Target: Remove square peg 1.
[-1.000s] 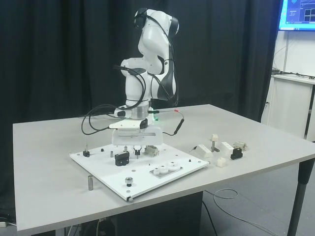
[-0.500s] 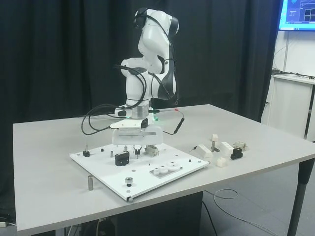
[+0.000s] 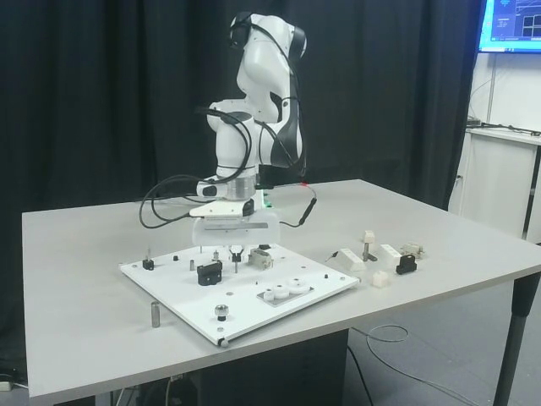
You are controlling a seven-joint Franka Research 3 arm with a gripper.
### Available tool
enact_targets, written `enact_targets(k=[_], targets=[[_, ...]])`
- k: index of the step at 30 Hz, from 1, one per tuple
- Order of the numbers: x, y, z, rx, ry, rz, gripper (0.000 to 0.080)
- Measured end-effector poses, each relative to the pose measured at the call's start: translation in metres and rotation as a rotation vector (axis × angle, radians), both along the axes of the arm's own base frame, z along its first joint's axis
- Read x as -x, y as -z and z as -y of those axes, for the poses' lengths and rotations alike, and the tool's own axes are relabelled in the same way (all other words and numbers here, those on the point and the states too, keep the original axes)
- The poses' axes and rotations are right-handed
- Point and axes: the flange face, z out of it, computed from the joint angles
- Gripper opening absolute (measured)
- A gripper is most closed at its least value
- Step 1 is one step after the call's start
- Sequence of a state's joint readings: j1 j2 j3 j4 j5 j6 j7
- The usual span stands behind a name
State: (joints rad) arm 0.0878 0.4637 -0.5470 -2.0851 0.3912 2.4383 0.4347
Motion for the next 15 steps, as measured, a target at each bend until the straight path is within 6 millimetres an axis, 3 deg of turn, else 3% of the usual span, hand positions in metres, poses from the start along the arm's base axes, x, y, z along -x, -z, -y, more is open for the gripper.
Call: enact_targets(k=[15], targets=[[0.002,-0.04,0.004,-0.021,-0.018,0.019,0.0019]])
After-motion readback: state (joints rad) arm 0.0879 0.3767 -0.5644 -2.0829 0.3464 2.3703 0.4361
